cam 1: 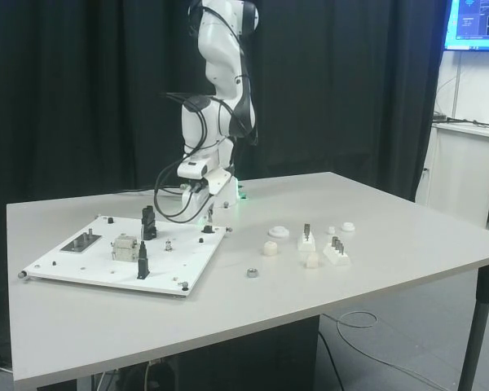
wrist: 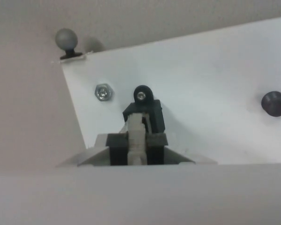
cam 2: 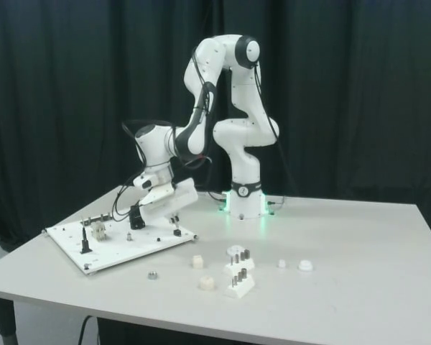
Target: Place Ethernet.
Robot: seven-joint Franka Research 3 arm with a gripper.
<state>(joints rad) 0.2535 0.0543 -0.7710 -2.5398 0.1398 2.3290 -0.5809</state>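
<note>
The Ethernet plug (wrist: 135,140) sits pinched between the gripper (wrist: 136,151) fingers, which are closed on its pale body, and from the wrist view we see its front end already meeting the black socket block (wrist: 145,112) that stands on the white board (wrist: 210,93). We judge the task to be well advanced: the plug has been carried to its seat and lined up, and what we think is left is pushing it fully home, opening the fingers and lifting clear. Whether the plug has latched we cannot tell, since the block and the finger pads hide the joint. In the room views the arm (cam 2: 233,115) leans low over the far edge of the board, toward the corner nearest its base, with the gripper (cam 1: 197,183) close above the board surface. In the wrist view a hex nut (wrist: 103,92) sits just beside the socket block, a black round knob (wrist: 274,103) lies well apart from it, and a grey ball-headed post (wrist: 66,41) stands at the board's corner. The board itself lies near the bench's (cam 1: 375,244) left side as the first room view shows it, while loose small white parts (cam 1: 326,248) rest on the bench beside the board, untouched and apart from the work in hand.
</note>
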